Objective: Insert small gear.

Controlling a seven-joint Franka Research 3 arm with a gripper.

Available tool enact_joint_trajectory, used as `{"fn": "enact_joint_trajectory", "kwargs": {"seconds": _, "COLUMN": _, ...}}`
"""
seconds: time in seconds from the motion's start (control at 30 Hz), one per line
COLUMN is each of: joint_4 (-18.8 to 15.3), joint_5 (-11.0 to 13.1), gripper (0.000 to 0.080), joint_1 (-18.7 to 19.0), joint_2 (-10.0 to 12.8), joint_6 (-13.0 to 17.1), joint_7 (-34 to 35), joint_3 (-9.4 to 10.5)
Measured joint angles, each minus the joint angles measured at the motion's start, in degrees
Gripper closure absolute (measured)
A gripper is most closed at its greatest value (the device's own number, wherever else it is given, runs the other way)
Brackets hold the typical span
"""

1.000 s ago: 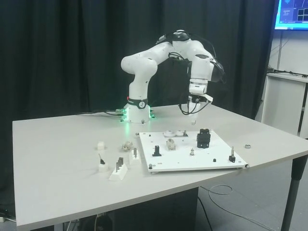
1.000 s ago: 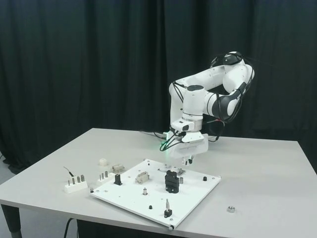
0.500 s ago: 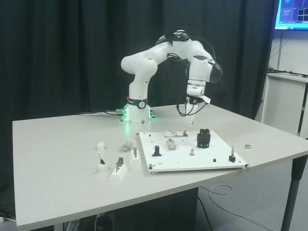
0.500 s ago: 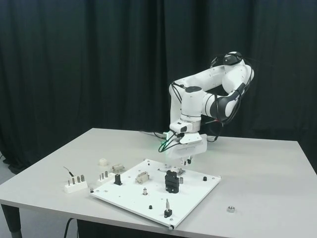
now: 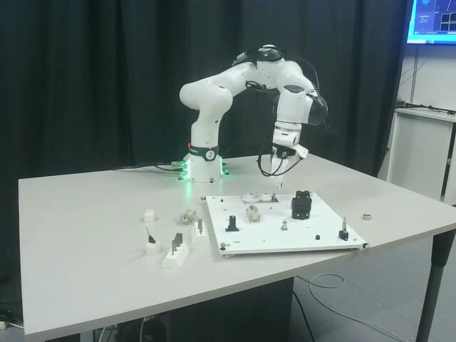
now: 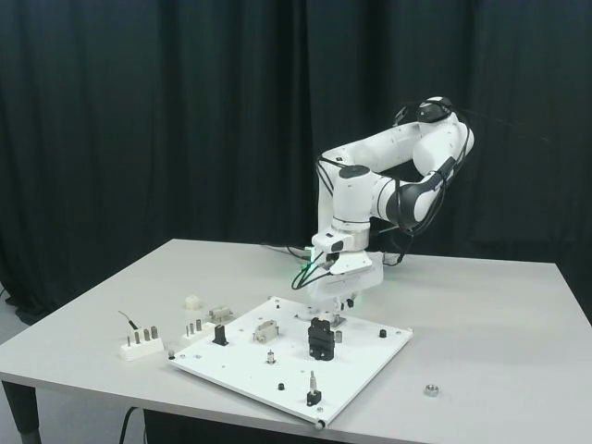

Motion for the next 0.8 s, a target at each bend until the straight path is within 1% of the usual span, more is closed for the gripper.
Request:
{"fn": "enact_joint_trajectory", "kwargs": {"seconds": 0.33, "joint_4": 0.01, "joint_5": 0.46, "gripper": 0.0608, "joint_1": -1.32, "joint_2": 0.00, "joint_6": -0.92, "joint_7": -0.93, "joint_3": 0.21}}
{"fn": "enact_joint_trajectory", "kwargs": {"seconds": 0.63, "joint_4": 0.01, "joint_5": 1.75, "gripper": 0.0608, "joint_1": -2.39, "joint_2": 0.00, "joint_6": -1.89, "joint_7": -1.64, "joint_3": 1.33}}
{"fn": "enact_joint_trajectory", "kwargs": {"seconds": 0.8, "joint_4": 0.03, "joint_5": 1.88, "gripper": 0.0608, "joint_1": -2.57, "joint_2": 0.00, "joint_6": -2.16, "joint_7": -1.78, "joint_3": 1.28}}
